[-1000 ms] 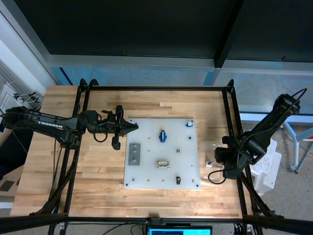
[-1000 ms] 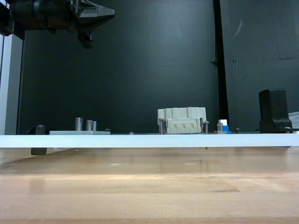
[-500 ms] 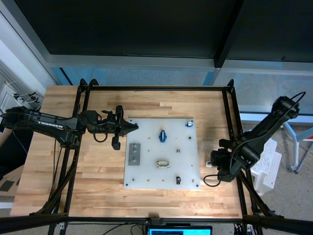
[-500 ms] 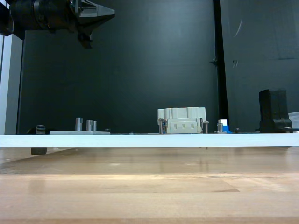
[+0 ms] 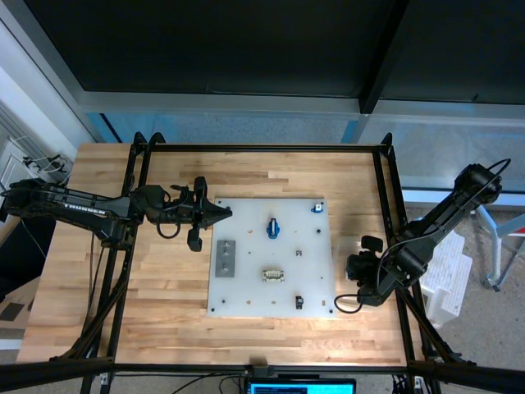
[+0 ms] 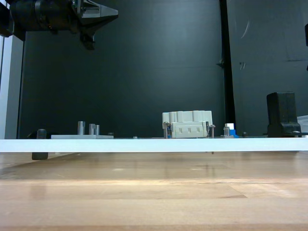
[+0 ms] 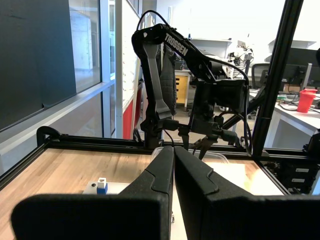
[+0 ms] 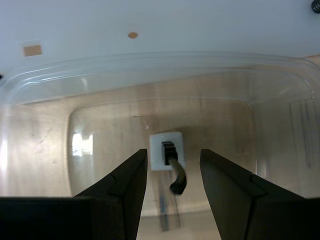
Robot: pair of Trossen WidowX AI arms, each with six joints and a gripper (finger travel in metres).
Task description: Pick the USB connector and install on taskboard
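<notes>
**Right wrist view.** We see the USB connector (image 8: 175, 176) as a very small dark grey-black piece, short and slightly curved. It lies on the floor of the clear plastic tray (image 8: 150, 64). One end of it meets the dark slot of a small white square piece (image 8: 159, 155), and the other end is rounded and free. We cannot make out any metal end from here.

The right gripper (image 8: 171, 154) hangs above the tray with its two fingers (image 8: 125, 185) spread wide and nothing between the pads. The connector shows in the gap between them, nearer the middle than either finger, and touches neither. The white taskboard (image 8: 150, 20) lies just beyond the tray's rim.

**High view.** The right gripper (image 5: 354, 269) sits just off the right edge of the taskboard (image 5: 246, 246) and covers the tray, so the connector itself is hidden here. The left gripper (image 5: 221, 212) is held over the board's far left corner, well apart from the connector.

**Left wrist view.** The fingers of the left gripper (image 7: 173, 150) are pressed together and hold nothing.
</notes>
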